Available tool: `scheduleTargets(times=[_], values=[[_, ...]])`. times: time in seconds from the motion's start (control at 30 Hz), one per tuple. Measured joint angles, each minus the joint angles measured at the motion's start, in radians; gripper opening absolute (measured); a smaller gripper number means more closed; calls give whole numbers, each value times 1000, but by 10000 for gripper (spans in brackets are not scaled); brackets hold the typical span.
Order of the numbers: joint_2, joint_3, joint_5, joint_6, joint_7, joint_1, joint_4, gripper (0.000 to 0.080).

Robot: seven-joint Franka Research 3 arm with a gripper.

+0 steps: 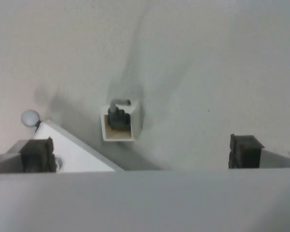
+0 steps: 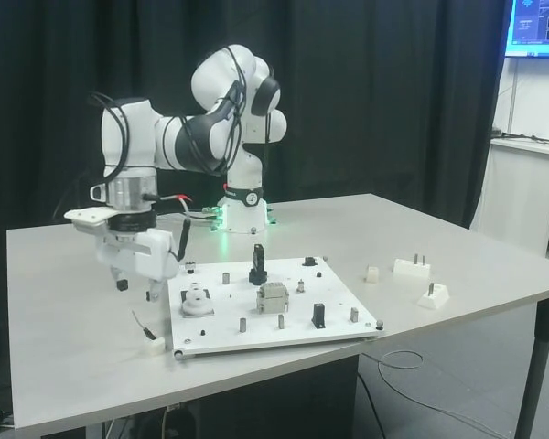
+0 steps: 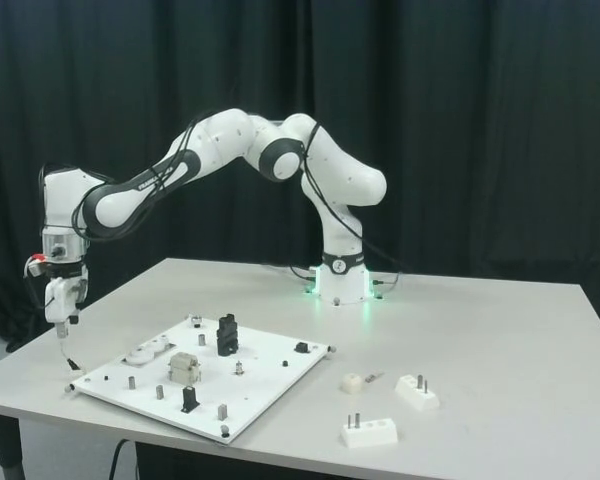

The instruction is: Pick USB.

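While hanging over the grey table point(image 2: 64, 302), the gripper point(image 1: 141, 153) has its fingers point(image 1: 38, 154) spread apart, holding nothing. Below, between them: USB point(image 1: 117, 117) plug upright in a small white holder point(image 1: 120, 123), beside the white board point(image 2: 274, 315) corner. Beyond: white arm point(image 3: 230, 150), black curtain point(image 3: 460, 120).

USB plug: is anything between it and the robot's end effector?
No. In the wrist view, only bare grey table shows between the open end effector and the USB plug in its white holder.
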Motion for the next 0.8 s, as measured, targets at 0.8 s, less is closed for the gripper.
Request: scheduleTargets(times=[0.8], values=[[86,2,70,26,-22,-3,68,800]])
